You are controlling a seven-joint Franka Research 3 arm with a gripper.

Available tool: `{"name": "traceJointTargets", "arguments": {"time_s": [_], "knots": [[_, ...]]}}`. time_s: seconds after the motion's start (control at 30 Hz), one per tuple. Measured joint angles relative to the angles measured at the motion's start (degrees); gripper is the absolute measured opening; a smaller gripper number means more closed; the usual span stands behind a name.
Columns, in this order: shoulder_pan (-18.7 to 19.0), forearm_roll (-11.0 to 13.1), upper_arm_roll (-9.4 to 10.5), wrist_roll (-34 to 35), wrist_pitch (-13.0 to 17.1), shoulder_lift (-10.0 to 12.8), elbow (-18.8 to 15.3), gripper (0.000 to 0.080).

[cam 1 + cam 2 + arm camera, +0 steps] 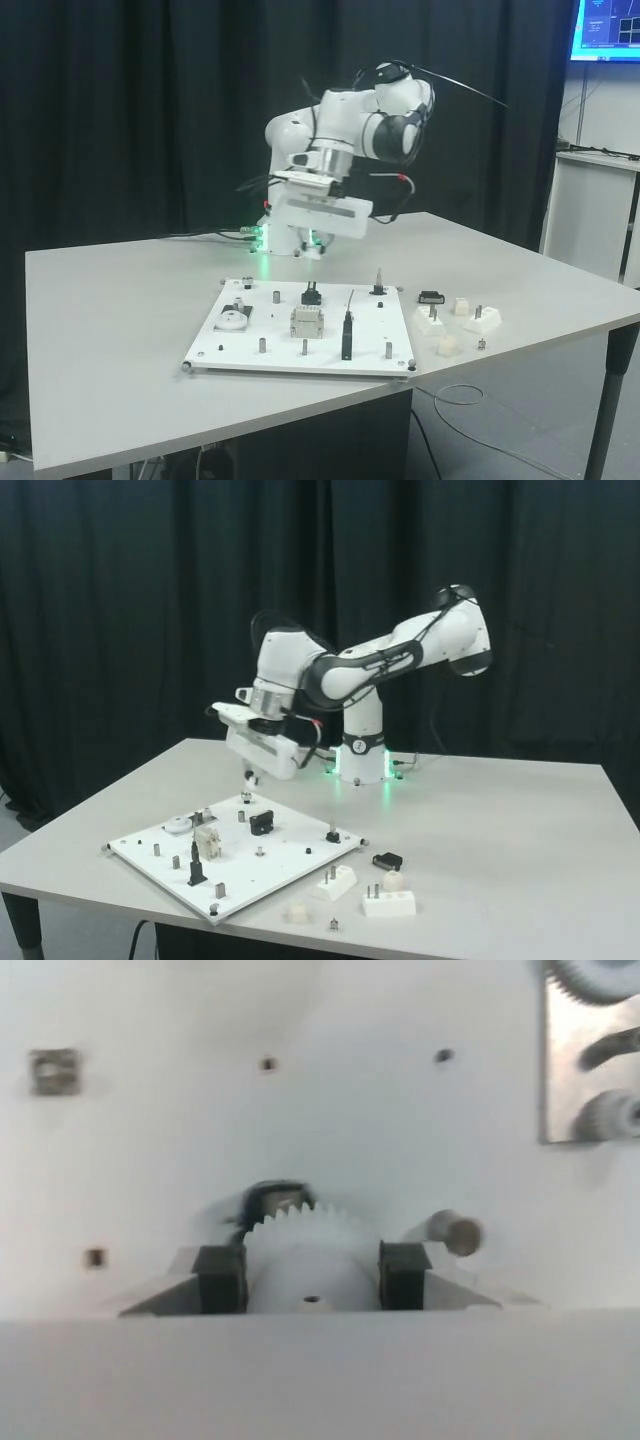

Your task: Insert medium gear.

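In the wrist view my gripper (pixel 311 1278) is shut on a white toothed medium gear (pixel 305 1245), with a black pad (pixel 220 1278) on each side of it. Beyond the gear lie a black connector (pixel 272 1198) and a short grey peg (pixel 455 1232) on the white board (pixel 350 1110). The grey gear plate (pixel 590 1060) with a white gear (pixel 600 975) on it sits far off to one side. In the room views the gripper (pixel 312 250) (pixel 252 775) hangs above the board's back edge (pixel 300 290), apart from the gear plate (pixel 235 315) (pixel 185 823).
The board (pixel 240 880) carries several pegs, a black connector (pixel 262 823) and a grey block (pixel 305 322). White holders (pixel 480 320) (pixel 390 903) and a small black part (pixel 432 297) lie on the grey table beside the board. Black curtains stand behind.
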Motion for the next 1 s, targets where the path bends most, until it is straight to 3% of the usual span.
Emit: {"name": "traceJointTargets", "arguments": {"time_s": [0.47, 0.77, 1.0], "knots": [[-10.8, 4.9, 0.86, -11.9, -4.4, 1.1, 0.0, 0.0284], [-16.6, 9.3, 2.76, -17.4, -6.5, 3.4, 0.4, 0.0284], [-20.4, 11.3, 4.58, -19.0, -6.5, 3.8, 2.0, 0.0284]]}}
